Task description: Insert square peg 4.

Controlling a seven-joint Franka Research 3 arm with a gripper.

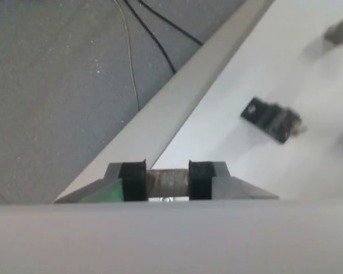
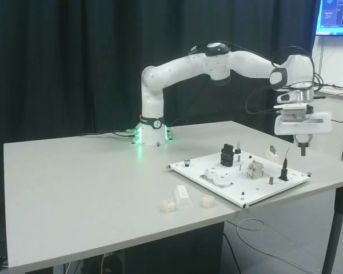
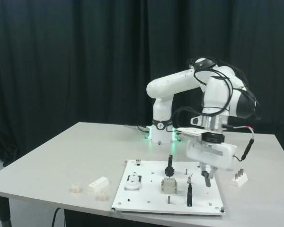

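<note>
The square peg (image 1: 167,181) sits clamped between my two black fingertips (image 1: 134,180); my pincer (image 3: 206,178) is closed on it and hangs in the air above the white board (image 3: 146,201), over its edge nearest the small peg stand (image 3: 238,178), clear of the bench (image 3: 66,156). A black fixture (image 1: 271,119) lies on the board below me.

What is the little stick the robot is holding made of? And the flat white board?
The short peg in the pincer looks like dull grey metal, though that is uncertain. The flat white board seems to be smooth plastic or painted metal: even, faintly glossy.
</note>
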